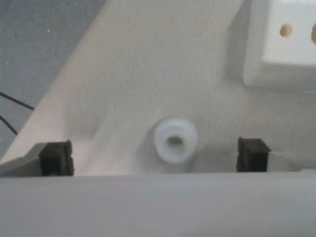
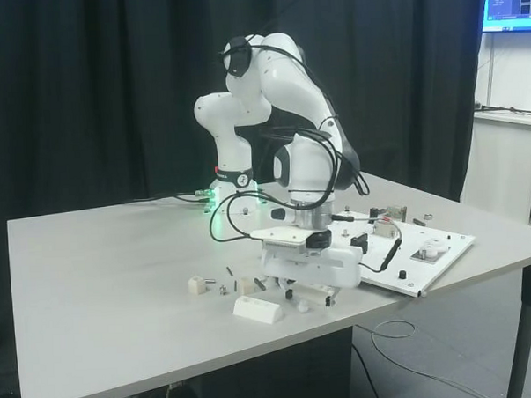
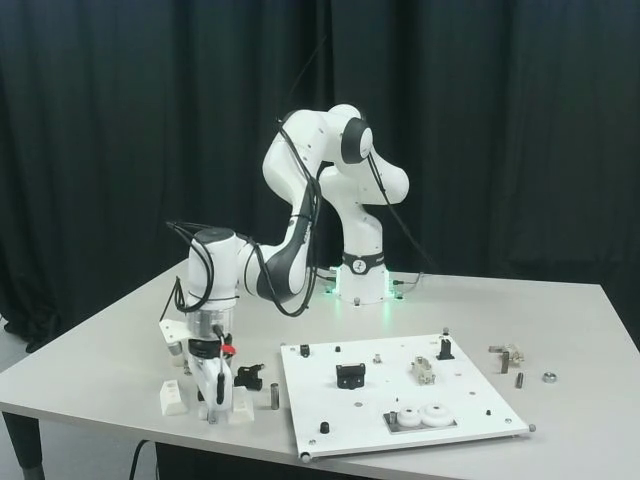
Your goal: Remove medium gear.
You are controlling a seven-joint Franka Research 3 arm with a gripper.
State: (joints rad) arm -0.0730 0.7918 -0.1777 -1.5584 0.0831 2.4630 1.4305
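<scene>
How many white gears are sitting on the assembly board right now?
2, side by side on the small plate near the front edge of the white board: left gear, right gear. The gripper works off the board; parts there may hide more.

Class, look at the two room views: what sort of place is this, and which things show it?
Probably a robotics lab or test cell. A white robot arm is bolted on a bare grey table, a white assembly board carries gears and small fittings, and black curtains close off the background.
</scene>
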